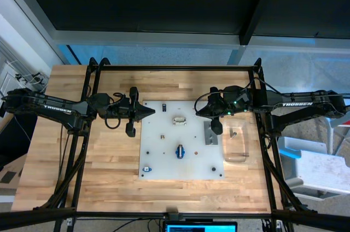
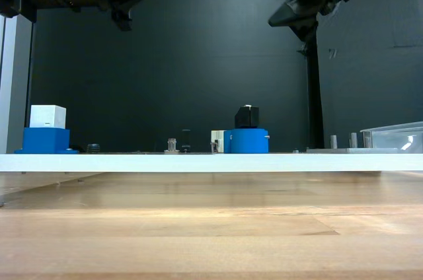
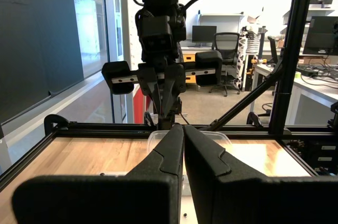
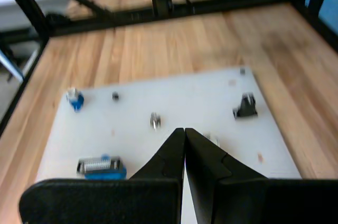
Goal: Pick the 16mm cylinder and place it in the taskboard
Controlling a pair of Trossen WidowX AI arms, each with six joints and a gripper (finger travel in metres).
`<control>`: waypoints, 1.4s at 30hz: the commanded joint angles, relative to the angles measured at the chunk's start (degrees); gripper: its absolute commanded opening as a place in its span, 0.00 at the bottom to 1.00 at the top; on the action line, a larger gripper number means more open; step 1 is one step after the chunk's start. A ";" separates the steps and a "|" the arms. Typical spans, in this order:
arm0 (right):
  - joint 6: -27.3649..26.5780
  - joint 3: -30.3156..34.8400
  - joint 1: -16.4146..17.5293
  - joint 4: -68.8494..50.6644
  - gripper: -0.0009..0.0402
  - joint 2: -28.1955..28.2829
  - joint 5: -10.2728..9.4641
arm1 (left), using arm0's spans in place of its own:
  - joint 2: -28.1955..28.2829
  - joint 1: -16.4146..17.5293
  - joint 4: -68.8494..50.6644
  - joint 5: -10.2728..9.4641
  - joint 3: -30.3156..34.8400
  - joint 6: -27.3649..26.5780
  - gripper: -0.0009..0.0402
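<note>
The taskboard (image 1: 164,158) lies in the middle of the counter (image 1: 109,177), a tray (image 1: 237,158) just beside its right edge. The left gripper (image 1: 152,110) hangs above the board's far left corner, the right gripper (image 1: 198,112) above its far right side.

Robotics lab: black swivel office chair (image 3: 226,44), dark flat monitors (image 3: 203,34) and white desks (image 3: 317,84) beyond left gripper (image 3: 182,127); butcher-block wooden workbench (image 4: 158,49) beneath right gripper (image 4: 185,130).

Quick count: there was one taskboard (image 1: 164,155) and one clear tray (image 1: 237,158). There were two arms and two grippers, both pinched closed: the left gripper (image 1: 151,110) was above the board's left side and the right gripper (image 1: 199,111) above its right. On the board sat one blue round fitting (image 1: 179,151), one grey block (image 1: 211,132) and one connector (image 1: 179,120).
</note>
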 commanded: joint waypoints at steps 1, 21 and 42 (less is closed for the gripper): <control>0.11 1.92 0.07 -6.25 0.02 0.07 0.04 | 0.00 0.00 0.00 0.00 0.02 0.02 0.02; 2.19 8.31 0.28 -38.80 0.02 0.20 0.02 | 0.00 0.00 0.00 0.00 0.02 0.02 0.02; 10.80 8.17 1.07 -54.18 0.02 0.20 1.97 | 0.00 0.02 0.00 0.00 0.02 0.00 0.02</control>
